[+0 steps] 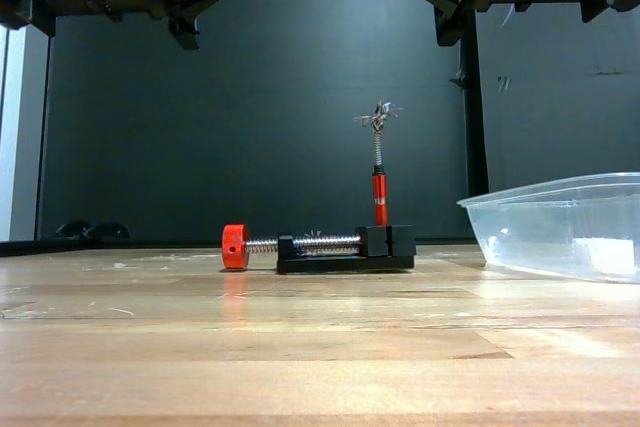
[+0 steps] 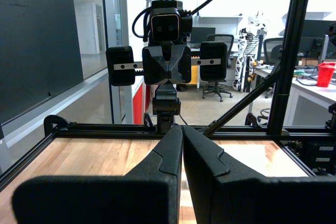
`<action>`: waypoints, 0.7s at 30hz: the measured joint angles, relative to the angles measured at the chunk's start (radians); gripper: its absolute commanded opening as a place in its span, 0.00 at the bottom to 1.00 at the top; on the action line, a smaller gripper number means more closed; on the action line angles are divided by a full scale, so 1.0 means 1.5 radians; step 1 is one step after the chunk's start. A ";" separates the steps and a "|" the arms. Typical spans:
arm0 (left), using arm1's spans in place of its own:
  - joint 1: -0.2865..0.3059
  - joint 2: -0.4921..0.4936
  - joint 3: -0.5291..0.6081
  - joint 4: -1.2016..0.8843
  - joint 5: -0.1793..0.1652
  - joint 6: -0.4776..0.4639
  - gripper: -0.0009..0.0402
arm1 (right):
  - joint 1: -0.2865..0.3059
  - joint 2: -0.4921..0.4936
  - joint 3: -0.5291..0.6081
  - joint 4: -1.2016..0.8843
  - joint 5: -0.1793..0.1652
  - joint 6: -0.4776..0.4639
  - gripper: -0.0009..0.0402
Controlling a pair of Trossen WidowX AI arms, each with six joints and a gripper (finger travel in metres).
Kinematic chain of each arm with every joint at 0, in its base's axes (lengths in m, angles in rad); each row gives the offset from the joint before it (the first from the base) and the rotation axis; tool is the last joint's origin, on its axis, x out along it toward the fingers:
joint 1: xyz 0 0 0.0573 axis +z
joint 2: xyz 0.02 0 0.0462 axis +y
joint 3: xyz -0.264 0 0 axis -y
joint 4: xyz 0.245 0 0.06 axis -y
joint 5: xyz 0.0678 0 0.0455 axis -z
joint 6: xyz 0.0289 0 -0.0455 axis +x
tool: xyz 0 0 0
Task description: Remove the RCA connector from the receptacle and place in the container
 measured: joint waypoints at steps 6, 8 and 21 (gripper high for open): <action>0.000 0.000 0.000 0.000 0.000 0.000 0.02 | 0.000 0.000 0.000 0.000 0.000 0.000 0.02; 0.000 0.000 0.000 0.000 0.000 0.000 0.02 | 0.000 0.000 0.000 0.000 0.000 0.000 0.02; 0.000 0.000 0.000 0.000 0.000 0.000 0.02 | 0.001 0.000 0.019 -0.058 0.000 0.007 0.02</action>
